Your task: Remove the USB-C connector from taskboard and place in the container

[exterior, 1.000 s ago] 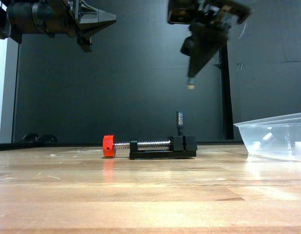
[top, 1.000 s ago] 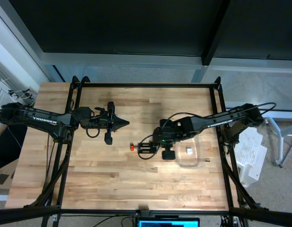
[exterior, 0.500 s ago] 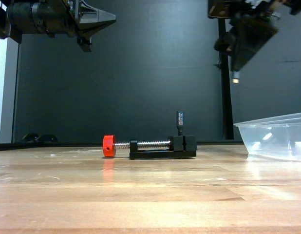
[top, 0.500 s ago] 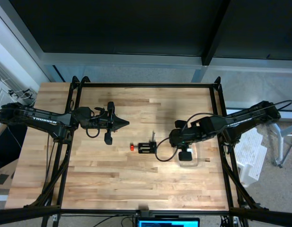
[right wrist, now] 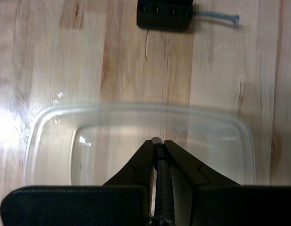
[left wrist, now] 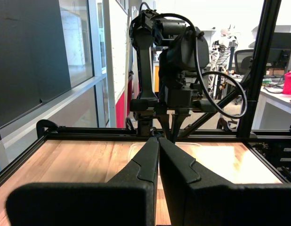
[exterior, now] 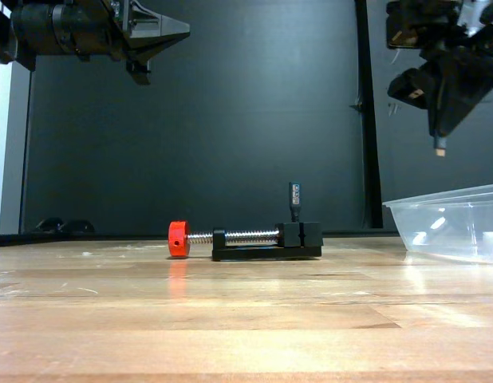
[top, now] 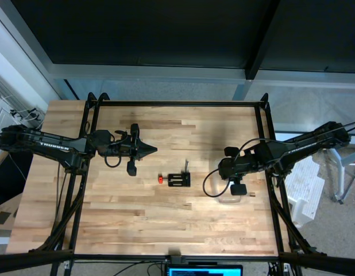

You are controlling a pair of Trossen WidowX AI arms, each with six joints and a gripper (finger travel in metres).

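USB-C connector (right wrist: 158,165) is pinched between the closed fingers of the right gripper (exterior: 439,136), with its pale tip poking just past the fingertips and pointing down. That gripper hangs in the air above the container (right wrist: 136,107), inside the line of its left rim and not touching it. There is one connector, one container, one taskboard (top: 178,180) and two grippers. The taskboard sits on the table (top: 137,218) to the left of the container, its orange-red knob (exterior: 178,238) at its left end and a thin grey upright piece (exterior: 294,195) at its right end. A second ago the right gripper was over the taskboard; it has since carried the connector rightward to the container. The left gripper (top: 151,150) has not moved: fingers together on nothing, raised over the far left of the table.
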